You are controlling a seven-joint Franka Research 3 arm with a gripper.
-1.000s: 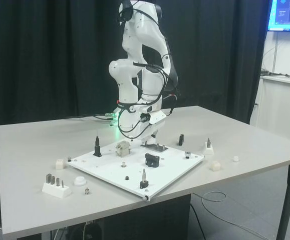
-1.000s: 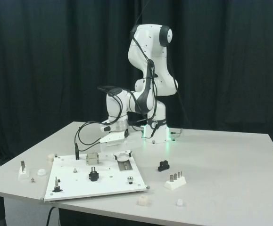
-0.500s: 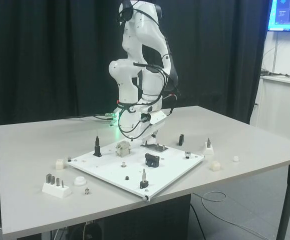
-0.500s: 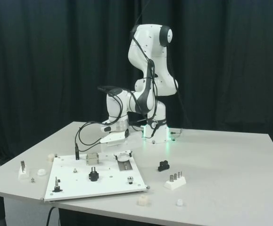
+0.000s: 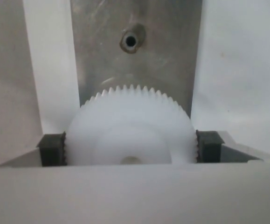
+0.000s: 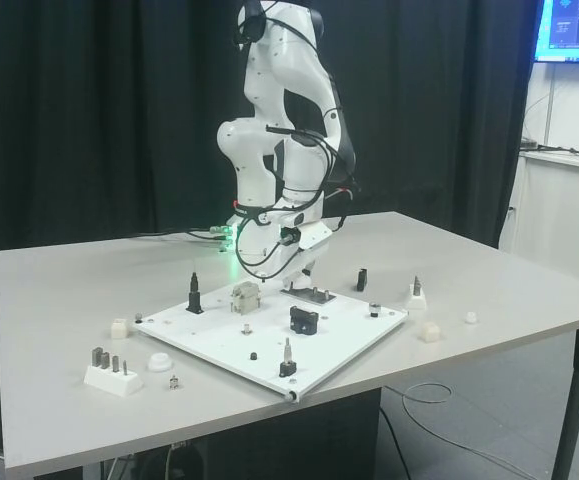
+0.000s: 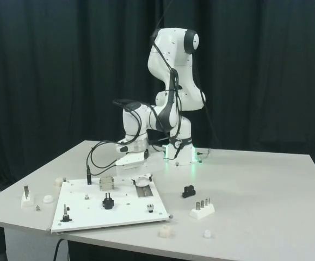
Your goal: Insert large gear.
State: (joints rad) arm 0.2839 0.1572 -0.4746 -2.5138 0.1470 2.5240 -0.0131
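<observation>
In the wrist view the large white gear (image 5: 130, 135) sits between my two black fingertips (image 5: 51, 149), which press on its toothed rim from both sides. Beneath it lies a grey metal plate (image 5: 102, 56) with a small hole (image 5: 130, 41). In the room views my gripper (image 6: 304, 274) hangs low over that metal plate (image 6: 314, 296) at the back of the white board (image 6: 349, 330). The gear (image 7: 142, 178) shows as a white disc just above the plate (image 7: 144, 190). How close the gear is to the plate I cannot tell.
The board carries a black peg (image 6: 194, 292), a grey block (image 6: 244, 296), a black fixture (image 6: 302, 320) and a small upright post (image 6: 287, 358). Beside it stand a white pin holder (image 6: 112, 372), a small white gear (image 6: 158, 362) and a black part (image 6: 362, 277).
</observation>
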